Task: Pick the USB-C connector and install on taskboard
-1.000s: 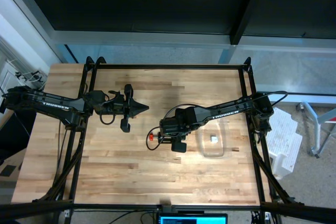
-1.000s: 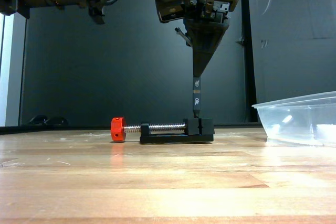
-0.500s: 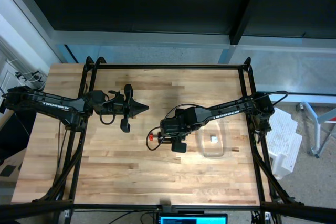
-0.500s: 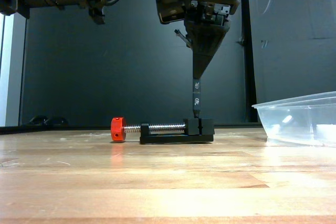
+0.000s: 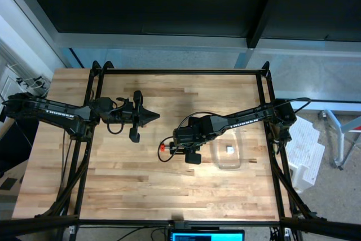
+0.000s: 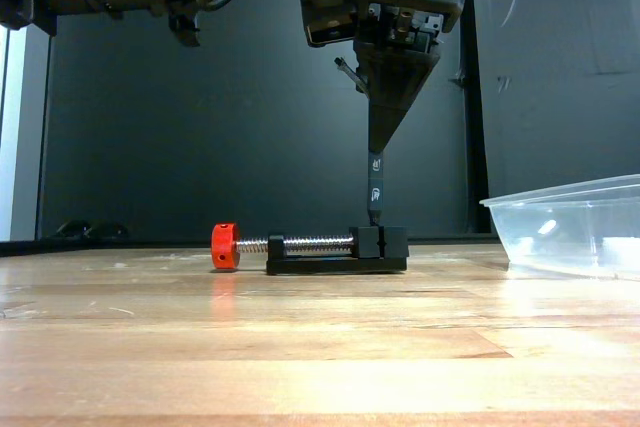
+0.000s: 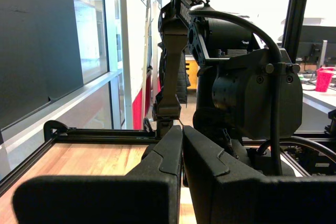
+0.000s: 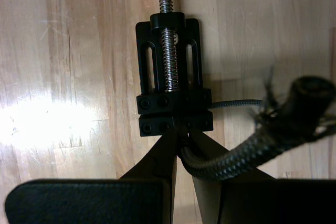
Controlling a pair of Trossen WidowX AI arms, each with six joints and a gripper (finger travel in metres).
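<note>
The taskboard is a small black block with a red knob on a threaded rod. It lies mid-table. A thin upright pin stands at its right end. My right gripper points straight down over that end, its fingers closed together on the top of the pin. The USB-C connector, a tiny whitish piece, lies in the clear tray, to the right of the right gripper. My left gripper hovers shut and empty, left of the taskboard and farther back.
The clear tray's rim stands about a hand's width right of the taskboard. A braided cable loops beside the right fingers. A black frame borders the wooden table.
The right gripper's body has shifted slightly to the right above the pin. Pin, taskboard and left arm have not moved.
</note>
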